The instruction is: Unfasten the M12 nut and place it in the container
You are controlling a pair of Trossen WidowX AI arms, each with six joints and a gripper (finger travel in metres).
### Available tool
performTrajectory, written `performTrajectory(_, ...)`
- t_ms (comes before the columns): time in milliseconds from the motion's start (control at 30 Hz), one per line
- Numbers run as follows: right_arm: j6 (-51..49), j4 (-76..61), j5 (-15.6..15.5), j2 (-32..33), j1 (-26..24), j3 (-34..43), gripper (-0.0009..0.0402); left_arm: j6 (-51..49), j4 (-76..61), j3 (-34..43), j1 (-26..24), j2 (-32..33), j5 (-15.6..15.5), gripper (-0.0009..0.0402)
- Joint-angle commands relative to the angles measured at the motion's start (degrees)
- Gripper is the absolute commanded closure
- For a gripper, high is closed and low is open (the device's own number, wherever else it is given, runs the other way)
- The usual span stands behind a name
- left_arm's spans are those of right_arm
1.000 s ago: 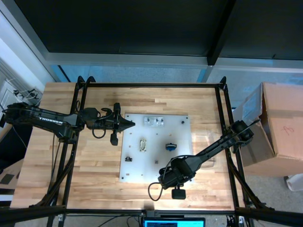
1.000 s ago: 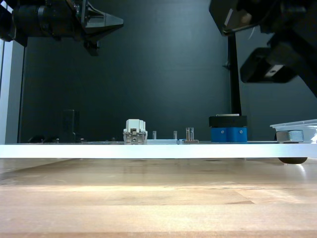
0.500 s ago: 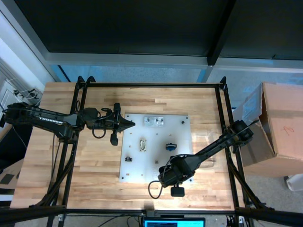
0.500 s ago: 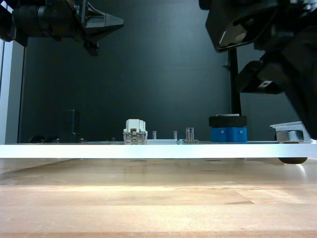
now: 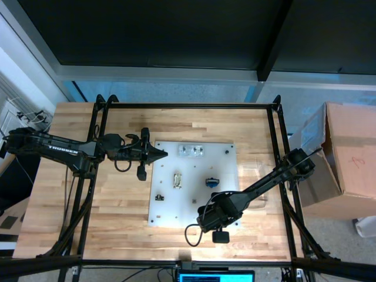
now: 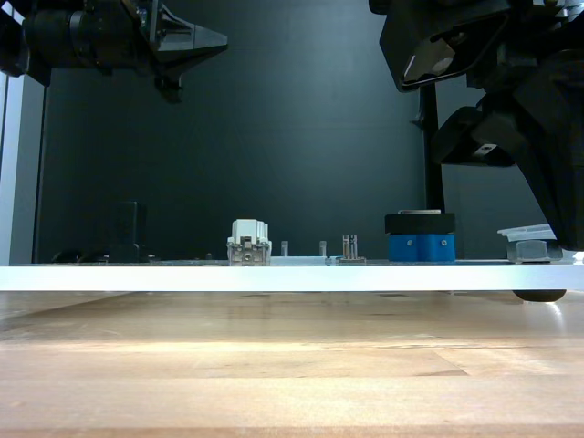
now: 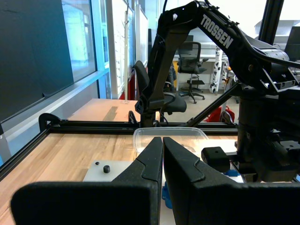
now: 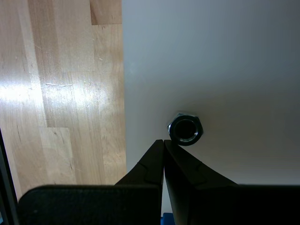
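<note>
The small silver nut (image 8: pixel 185 130) sits low on its stud on the white board (image 8: pixel 225 70), its dark bore facing the camera. My right gripper (image 8: pixel 164 140) is shut with nothing between its fingers, and its tips rest just beside the nut's edge. From above, the right gripper (image 5: pixel 218 212) hangs over the board's near right edge. In the low view the nut (image 6: pixel 532 248) shows in shadow under the right arm. The clear container (image 5: pixel 254 176) lies right of the board and looks empty. My left gripper (image 5: pixel 161 154) hovers shut at the board's far left edge.
On the board stand a blue block (image 5: pixel 211 182), a white connector (image 5: pixel 177 180) and silver posts (image 5: pixel 191 151). A black frame (image 5: pixel 188 106) rings the table. A cardboard box (image 5: pixel 343 158) stands off the right side.
The right gripper has come lower and shifted a little left over the near right edge, now partly covering and shading the nut in the low view. The nut and left arm have not moved.
</note>
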Motion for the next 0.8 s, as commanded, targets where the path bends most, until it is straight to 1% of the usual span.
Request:
performTrajectory(33, 1.18, -1.95, 5.18, -0.15, -0.11, 0.00, 0.0394, 0.00, 0.02, 0.02, 0.00, 0.00, 0.02, 0.0393)
performTrajectory(67, 2.34, -2.97, 7.67, -0.44, -0.11, 0.00, 0.0393, 0.00, 0.02, 0.02, 0.00, 0.00, 0.02, 0.0393)
performTrajectory(100, 2.43, -3.76, 9.33, -0.68, -0.13, 0.00, 0.0393, 0.00, 0.02, 0.02, 0.00, 0.00, 0.00, 0.0393)
performTrajectory(133, 2.40, -4.33, 9.99, -1.01, -0.11, 0.00, 0.0393, 0.00, 0.02, 0.02, 0.02, 0.00, 0.00, 0.0393)
performTrajectory(200, 2.54, -4.87, 10.80, -1.51, -0.15, 0.00, 0.0393, 0.00, 0.07, 0.02, 0.00, 0.00, 0.00, 0.0393)
performTrajectory(300, 3.89, -5.66, 10.38, -2.03, -0.13, 0.00, 0.0393, 0.00, -0.02, 0.02, 0.00, 0.00, 0.02, 0.0393)
performTrajectory(400, 3.91, -5.49, 7.41, -2.40, -0.11, 0.00, 0.0393, 0.00, 0.04, 0.02, 0.02, 0.00, 0.02, 0.0393)
performTrajectory(667, 3.69, -4.72, -4.09, -2.73, -0.11, 2.64, 0.0393, 0.00, 0.02, 0.02, 0.00, 0.00, 0.00, 0.0393)
performTrajectory(733, 3.21, -3.13, -5.81, -2.73, -0.15, 2.80, 0.0393, 0.00, -0.04, 0.02, 0.02, 0.00, 0.02, 0.0393)
performTrajectory(800, 2.25, -2.05, -5.88, -2.27, -0.17, 2.78, 0.0393, 0.00, 0.00, 0.02, 0.00, 0.00, 0.02, 0.0393)
